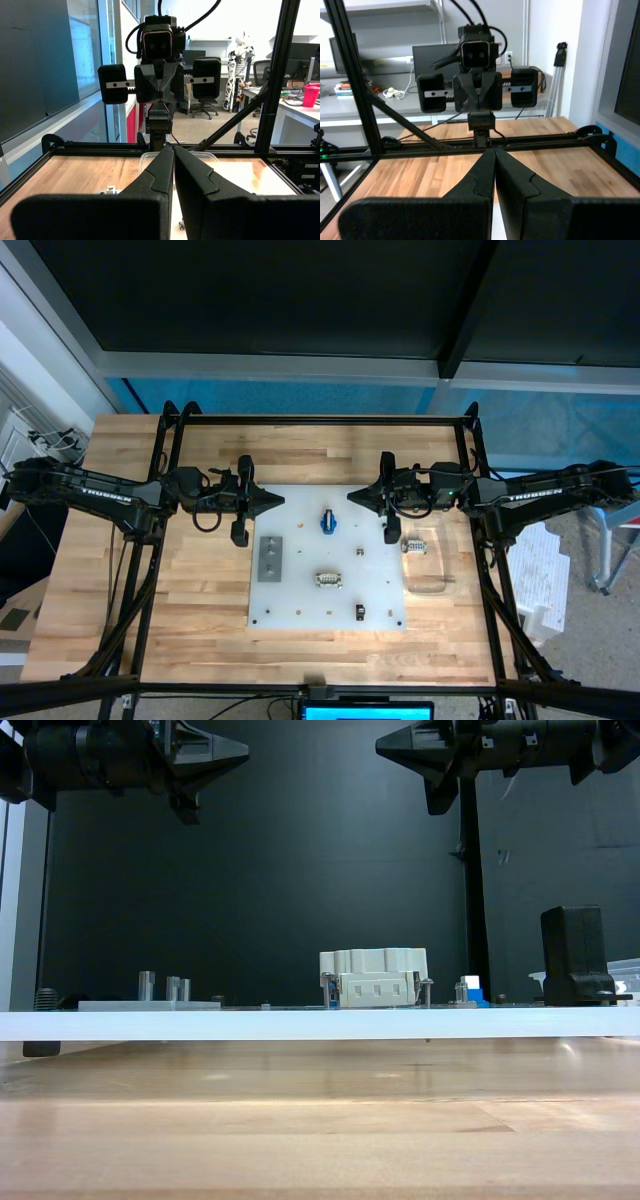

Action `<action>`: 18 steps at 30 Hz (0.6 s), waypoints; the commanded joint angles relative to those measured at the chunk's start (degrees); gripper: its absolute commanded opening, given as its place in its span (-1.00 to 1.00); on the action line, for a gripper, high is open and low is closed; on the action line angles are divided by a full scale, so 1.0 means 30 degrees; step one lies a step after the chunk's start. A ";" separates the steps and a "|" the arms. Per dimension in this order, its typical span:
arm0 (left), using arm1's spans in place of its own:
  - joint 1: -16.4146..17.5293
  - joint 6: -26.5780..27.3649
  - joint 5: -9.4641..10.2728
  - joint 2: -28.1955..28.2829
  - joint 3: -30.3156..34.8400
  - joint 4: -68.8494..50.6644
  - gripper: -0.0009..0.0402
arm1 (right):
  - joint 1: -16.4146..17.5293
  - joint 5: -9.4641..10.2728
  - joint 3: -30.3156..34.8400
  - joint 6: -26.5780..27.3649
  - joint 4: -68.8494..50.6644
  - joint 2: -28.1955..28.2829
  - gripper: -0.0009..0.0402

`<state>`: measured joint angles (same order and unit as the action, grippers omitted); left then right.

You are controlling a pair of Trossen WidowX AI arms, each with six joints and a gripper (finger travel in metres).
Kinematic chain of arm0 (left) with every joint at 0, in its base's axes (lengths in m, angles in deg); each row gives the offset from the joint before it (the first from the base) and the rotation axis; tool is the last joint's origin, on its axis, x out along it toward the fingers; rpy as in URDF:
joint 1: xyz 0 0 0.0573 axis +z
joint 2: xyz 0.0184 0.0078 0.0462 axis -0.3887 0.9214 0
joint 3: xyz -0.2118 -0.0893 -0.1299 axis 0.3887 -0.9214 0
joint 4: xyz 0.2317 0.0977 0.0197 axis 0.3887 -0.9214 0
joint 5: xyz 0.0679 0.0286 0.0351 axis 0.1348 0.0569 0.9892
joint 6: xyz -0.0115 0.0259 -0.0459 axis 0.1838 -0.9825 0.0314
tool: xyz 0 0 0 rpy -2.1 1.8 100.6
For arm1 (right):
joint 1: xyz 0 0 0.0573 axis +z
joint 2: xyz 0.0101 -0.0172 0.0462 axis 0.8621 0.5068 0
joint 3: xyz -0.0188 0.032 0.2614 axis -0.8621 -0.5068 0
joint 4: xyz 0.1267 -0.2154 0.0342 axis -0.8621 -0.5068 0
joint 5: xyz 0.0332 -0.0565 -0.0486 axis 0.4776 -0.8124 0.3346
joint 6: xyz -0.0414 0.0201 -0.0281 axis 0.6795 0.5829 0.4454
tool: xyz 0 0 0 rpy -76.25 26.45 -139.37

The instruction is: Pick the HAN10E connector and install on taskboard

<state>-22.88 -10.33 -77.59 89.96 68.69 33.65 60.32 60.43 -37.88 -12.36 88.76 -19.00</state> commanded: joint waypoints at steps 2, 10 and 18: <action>0.0000 0.0000 0.0000 0.0000 0.0000 0.0000 -0.95 | -0.0015 -0.0036 0.1035 0.0204 -0.4328 -0.0372 -0.96; 0.0007 0.0000 0.0000 0.0000 0.0000 -0.0007 -0.95 | -0.0007 -0.0029 0.3716 0.0554 -1.3442 -0.0393 -0.96; 0.0000 0.0000 0.0000 0.0000 0.0000 -0.0007 -0.95 | 0.0022 -0.0029 0.5705 0.0466 -2.0968 -0.0386 -0.96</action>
<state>-22.88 -10.33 -77.57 89.96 68.67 33.62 60.35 60.34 -21.60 -10.77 29.04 -20.20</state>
